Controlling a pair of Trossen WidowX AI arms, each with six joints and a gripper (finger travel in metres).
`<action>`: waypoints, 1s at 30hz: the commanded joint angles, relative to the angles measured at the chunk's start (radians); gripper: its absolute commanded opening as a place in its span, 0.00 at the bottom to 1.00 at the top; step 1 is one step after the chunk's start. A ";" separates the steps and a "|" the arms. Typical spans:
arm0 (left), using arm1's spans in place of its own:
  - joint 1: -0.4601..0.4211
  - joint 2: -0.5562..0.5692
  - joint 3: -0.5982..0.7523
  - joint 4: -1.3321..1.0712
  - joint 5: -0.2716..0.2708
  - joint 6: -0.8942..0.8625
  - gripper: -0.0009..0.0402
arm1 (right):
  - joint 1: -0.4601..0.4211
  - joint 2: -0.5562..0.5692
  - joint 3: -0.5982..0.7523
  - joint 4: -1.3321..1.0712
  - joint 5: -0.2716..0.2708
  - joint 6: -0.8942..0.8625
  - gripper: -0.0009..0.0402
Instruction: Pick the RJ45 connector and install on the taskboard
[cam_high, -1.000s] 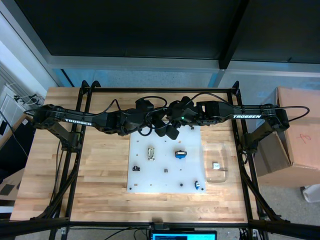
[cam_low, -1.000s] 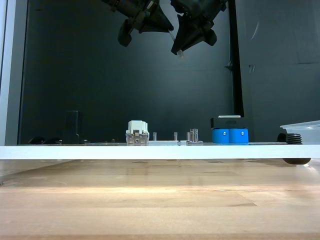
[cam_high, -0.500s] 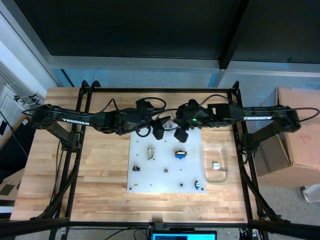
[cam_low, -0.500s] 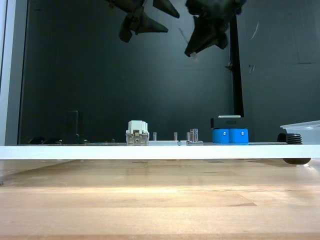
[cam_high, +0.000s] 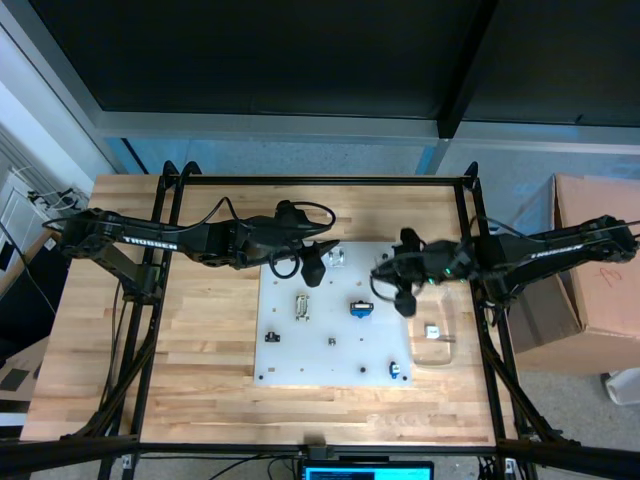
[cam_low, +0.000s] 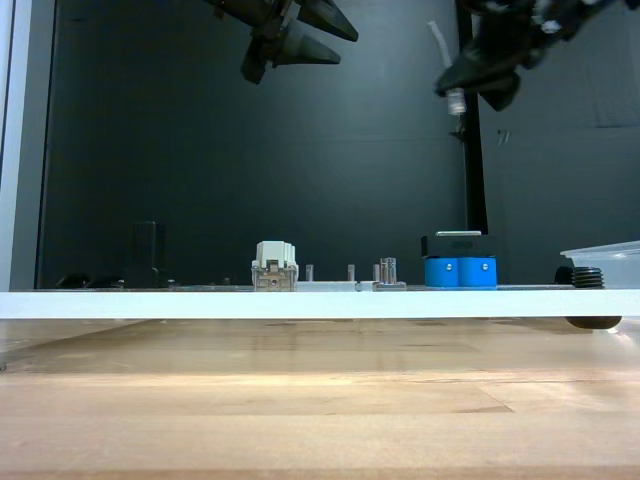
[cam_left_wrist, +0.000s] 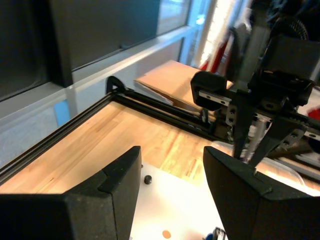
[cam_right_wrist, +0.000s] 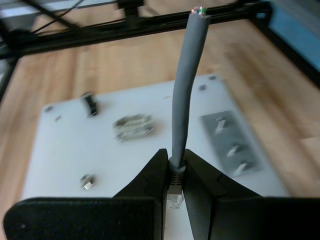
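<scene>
A pale wooden surface (cam_high: 200, 340) inside a black frame (cam_high: 320, 181) carries a white board (cam_high: 300, 365), with a clear tray (cam_high: 445, 355) just beside its right edge and a cardboard box (cam_high: 590, 290) off to the right; a dark wall panel runs behind. From above, the left arm (cam_high: 190, 238) stretches in level from the left, the left jaws above the board's far edge, while the right arm (cam_high: 540, 250) reaches in from the right, the right jaws above the board's right side near a blue block (cam_high: 361, 309). At table-top height, both hang high over the board: the left jaws spread apart and empty, the right jaws clamped on a network plug (cam_low: 456, 100) that points downward, well clear of the board, roughly above the blue block. The left wrist camera looks between its widely parted jaws across the frame's far corner to the right arm and its cable. The right wrist camera shows the right jaws closed on the plug, its gray cable (cam_right_wrist: 187, 90) standing out straight past the tips, the board blurred beyond.
</scene>
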 joint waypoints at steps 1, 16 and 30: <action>0.000 -0.012 -0.012 0.005 0.087 0.064 0.39 | 0.079 -0.036 -0.069 0.075 0.024 -0.003 0.02; -0.007 -0.084 -0.194 0.198 0.261 0.085 0.23 | 0.402 -0.050 -0.212 0.240 0.205 0.077 0.02; -0.011 -0.175 -0.369 0.293 0.300 0.063 0.13 | 0.625 0.045 -0.213 0.284 0.442 0.204 0.02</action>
